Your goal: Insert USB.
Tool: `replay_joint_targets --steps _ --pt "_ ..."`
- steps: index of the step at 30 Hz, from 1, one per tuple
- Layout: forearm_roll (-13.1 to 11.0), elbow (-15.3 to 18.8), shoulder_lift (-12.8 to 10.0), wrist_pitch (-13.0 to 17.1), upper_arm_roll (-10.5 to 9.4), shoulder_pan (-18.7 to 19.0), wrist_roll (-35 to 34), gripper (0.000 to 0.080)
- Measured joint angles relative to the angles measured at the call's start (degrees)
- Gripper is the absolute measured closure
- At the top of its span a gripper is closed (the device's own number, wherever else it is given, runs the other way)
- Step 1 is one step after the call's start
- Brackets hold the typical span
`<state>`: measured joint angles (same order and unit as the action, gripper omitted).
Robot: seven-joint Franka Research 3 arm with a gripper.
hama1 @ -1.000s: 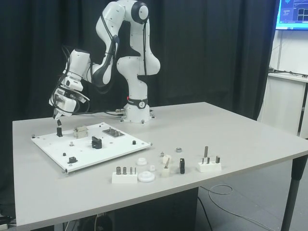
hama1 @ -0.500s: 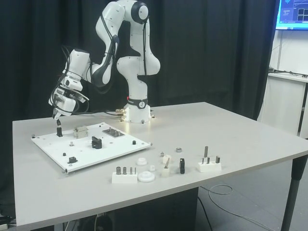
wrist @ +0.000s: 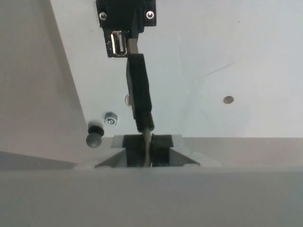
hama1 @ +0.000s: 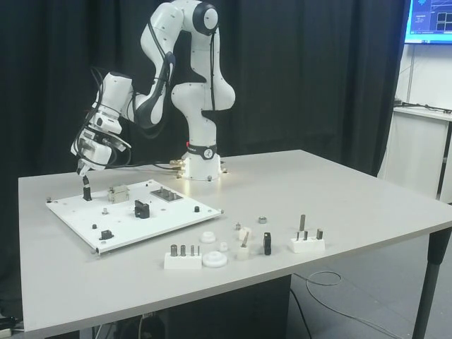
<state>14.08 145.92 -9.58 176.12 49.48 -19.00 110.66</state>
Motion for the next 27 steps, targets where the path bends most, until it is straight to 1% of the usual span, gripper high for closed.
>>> replay_joint_targets --steps 14,27 --pt "0.0 -0.4 -1.3 1.0 -0.12 0.0 0.0 0.0777" --pt "0.0 -0.5 -1.4 1.2 -0.12 -0.1 0.0 0.0777"
